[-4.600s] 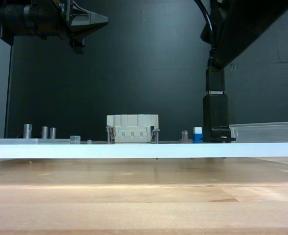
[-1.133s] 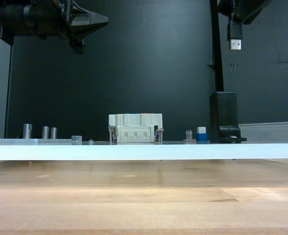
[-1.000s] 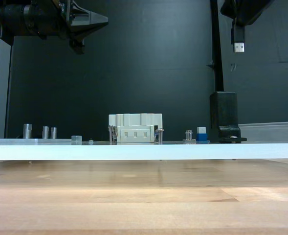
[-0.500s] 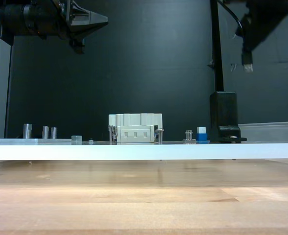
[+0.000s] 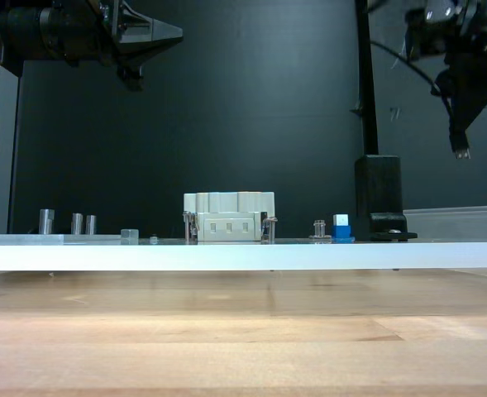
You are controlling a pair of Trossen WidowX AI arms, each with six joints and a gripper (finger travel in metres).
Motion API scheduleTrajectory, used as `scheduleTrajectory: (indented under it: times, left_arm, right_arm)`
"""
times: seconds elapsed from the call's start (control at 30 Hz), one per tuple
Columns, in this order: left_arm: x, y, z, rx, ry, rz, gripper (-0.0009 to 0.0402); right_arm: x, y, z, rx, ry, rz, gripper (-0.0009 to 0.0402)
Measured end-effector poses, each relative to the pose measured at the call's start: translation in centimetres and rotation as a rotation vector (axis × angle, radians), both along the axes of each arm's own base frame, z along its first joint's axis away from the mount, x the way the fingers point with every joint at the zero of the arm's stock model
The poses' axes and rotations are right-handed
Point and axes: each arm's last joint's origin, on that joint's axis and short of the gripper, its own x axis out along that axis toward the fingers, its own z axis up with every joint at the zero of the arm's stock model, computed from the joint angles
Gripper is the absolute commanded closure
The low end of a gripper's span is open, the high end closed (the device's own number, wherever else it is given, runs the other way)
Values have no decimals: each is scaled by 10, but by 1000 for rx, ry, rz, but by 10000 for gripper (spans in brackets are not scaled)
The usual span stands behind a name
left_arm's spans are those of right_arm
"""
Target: Remove the USB connector from the USB hub and place in the container
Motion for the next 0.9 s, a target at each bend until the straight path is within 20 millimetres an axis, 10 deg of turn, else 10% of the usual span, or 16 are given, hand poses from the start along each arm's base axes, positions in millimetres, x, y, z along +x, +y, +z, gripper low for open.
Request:
scheduleTrajectory:
  times: [0.9]
  left_arm:
    - [0,0,0,0,0,0,392]
  right_arm:
    - [-17,-30,-32,86,163,-281,393]
